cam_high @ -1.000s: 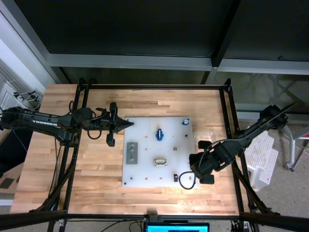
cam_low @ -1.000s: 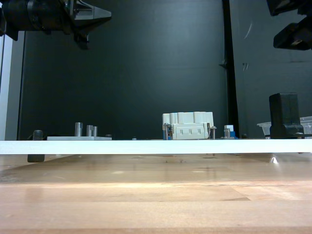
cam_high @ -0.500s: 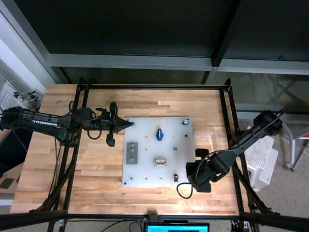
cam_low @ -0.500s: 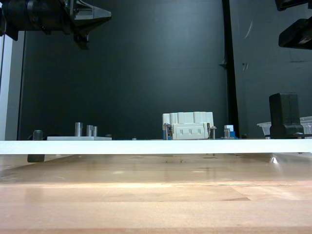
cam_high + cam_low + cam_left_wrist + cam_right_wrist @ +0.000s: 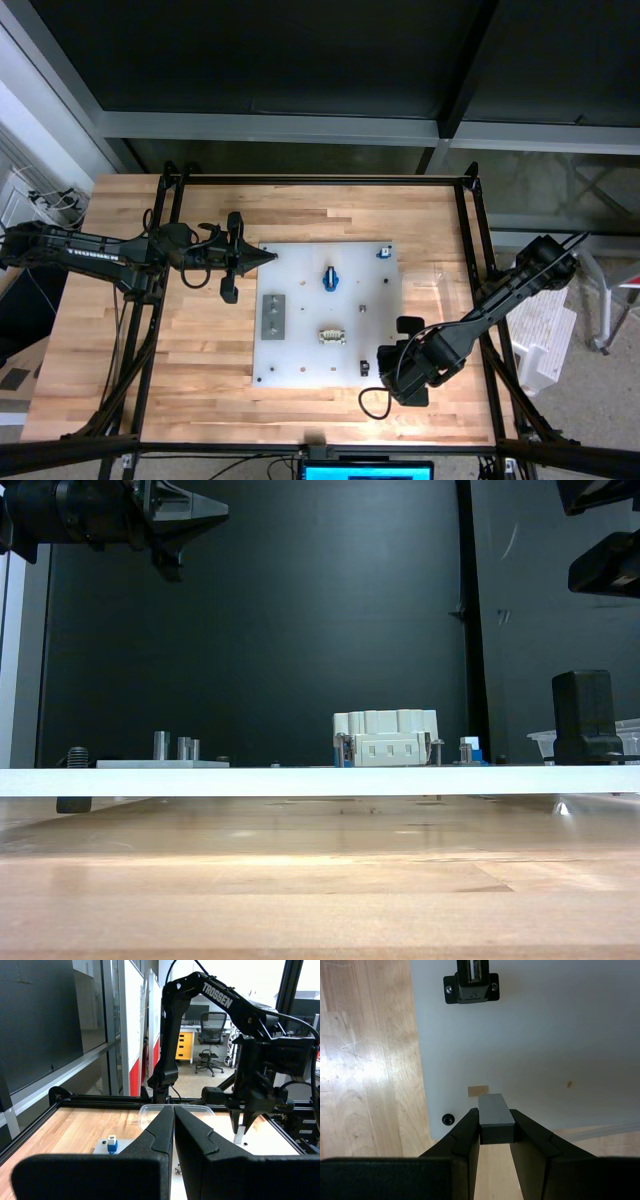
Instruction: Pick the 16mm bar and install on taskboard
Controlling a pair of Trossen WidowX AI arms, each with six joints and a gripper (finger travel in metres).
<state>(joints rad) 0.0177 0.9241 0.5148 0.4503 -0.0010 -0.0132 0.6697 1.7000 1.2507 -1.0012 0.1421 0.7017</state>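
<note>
Aloft, right tool [image 5: 495, 1129] pinching bar [image 5: 495, 1108] over board [image 5: 535, 1035], left tool [image 5: 174, 1110] closed beside board

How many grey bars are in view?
1. The bar sits in the right gripper over the board's near right corner. The left gripper, shut and empty, hovers by its far left corner. Others may be hidden.

wooden table [image 5: 200, 380]: white task board [image 5: 300, 348] lying flat, clear plastic container [image 5: 430, 283] beside it
</note>
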